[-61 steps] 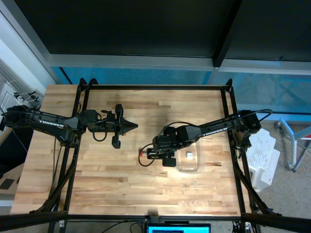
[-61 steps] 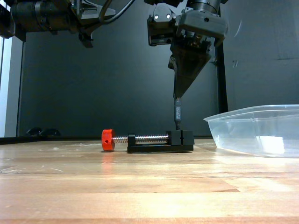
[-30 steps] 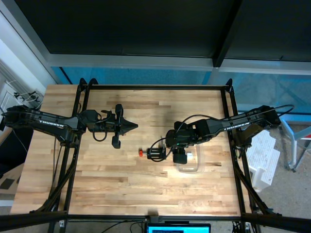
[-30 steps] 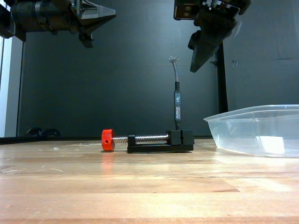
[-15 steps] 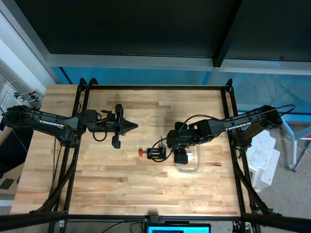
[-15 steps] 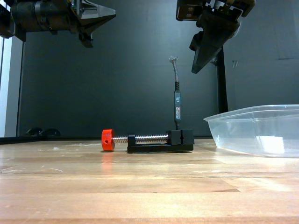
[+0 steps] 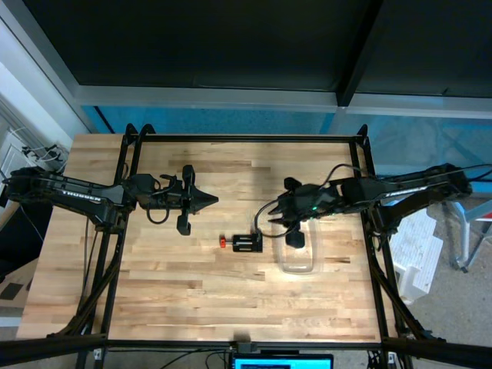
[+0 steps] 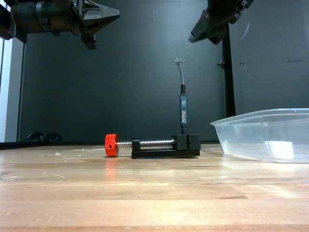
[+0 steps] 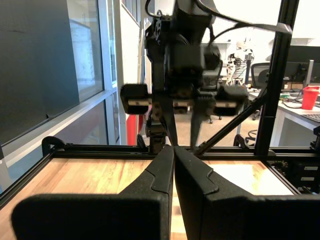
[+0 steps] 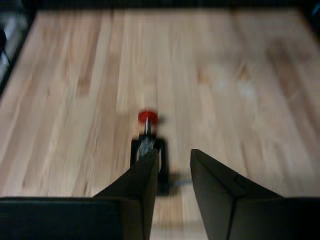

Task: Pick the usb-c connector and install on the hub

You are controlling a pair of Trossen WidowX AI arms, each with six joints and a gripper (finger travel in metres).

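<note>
The usb-c connector stands upright with its lower end in the black block of a small clamp that has a red knob. A short frayed cable stub sticks out of its top, and no gripper touches it. My right gripper hangs high above and slightly right of it, open and empty. The right wrist view looks down between the spread fingers at the clamp. My left gripper hovers shut over the table's left half, and its fingers are pressed together.
A clear plastic tub sits on the table just right of the clamp, under the right arm. A black frame borders the wooden table top.
My right gripper let go of the connector, then rose and drew back to the right. The connector stays upright in the clamp. The left arm has not moved.
</note>
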